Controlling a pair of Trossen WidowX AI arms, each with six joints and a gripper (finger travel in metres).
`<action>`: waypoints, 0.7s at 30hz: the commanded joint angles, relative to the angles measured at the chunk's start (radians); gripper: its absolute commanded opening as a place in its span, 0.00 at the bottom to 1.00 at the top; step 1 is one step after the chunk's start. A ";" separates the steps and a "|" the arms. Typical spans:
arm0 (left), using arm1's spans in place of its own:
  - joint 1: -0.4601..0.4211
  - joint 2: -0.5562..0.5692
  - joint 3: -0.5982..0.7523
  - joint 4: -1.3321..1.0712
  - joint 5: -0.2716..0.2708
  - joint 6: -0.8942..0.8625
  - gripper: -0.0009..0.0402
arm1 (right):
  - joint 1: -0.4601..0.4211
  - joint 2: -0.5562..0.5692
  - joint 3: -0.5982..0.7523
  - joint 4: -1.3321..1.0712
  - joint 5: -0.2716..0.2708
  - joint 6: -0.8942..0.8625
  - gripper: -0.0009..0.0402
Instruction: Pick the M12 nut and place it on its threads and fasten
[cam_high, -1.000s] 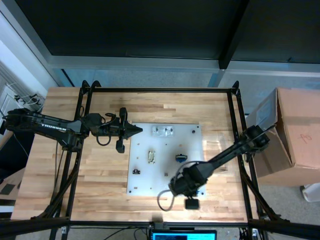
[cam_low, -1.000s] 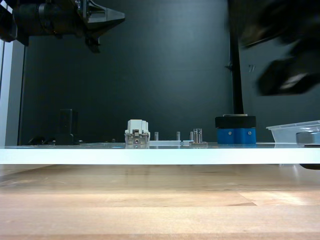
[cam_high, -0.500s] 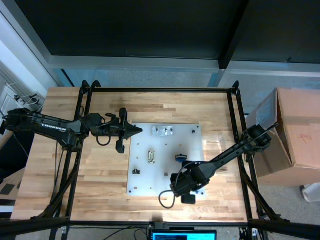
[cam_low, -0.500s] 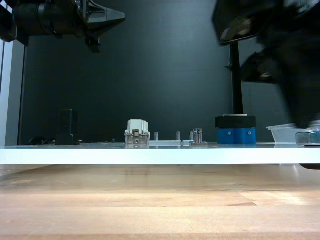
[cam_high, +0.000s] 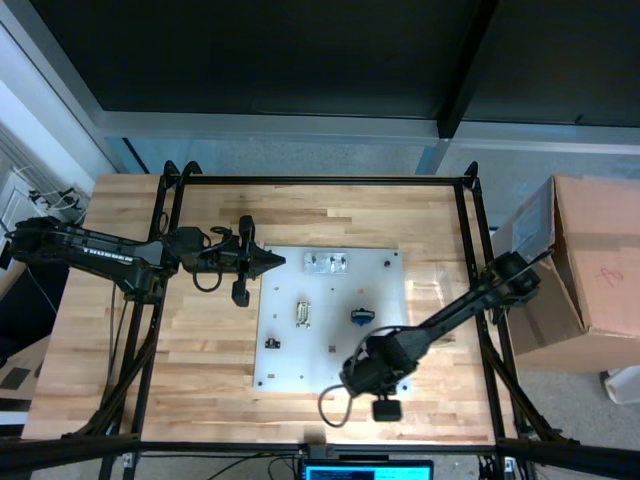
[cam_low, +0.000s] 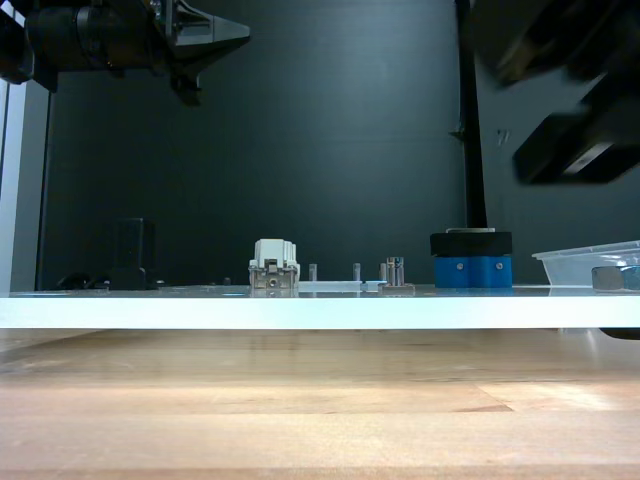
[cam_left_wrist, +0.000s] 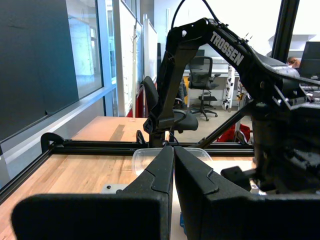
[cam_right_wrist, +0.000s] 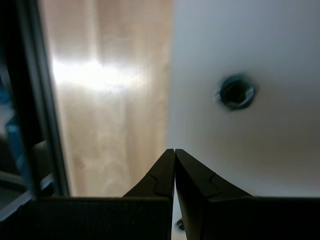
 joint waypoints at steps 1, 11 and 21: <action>0.000 0.000 0.000 0.000 0.000 0.000 0.02 | -0.003 -0.005 0.000 -0.006 0.009 -0.003 0.02; 0.000 0.000 0.000 -0.002 0.000 0.000 0.02 | -0.005 -0.015 0.000 -0.020 0.140 0.009 0.02; 0.000 0.000 0.000 -0.002 0.000 0.000 0.02 | -0.040 -0.075 -0.003 -0.018 0.223 -0.011 0.02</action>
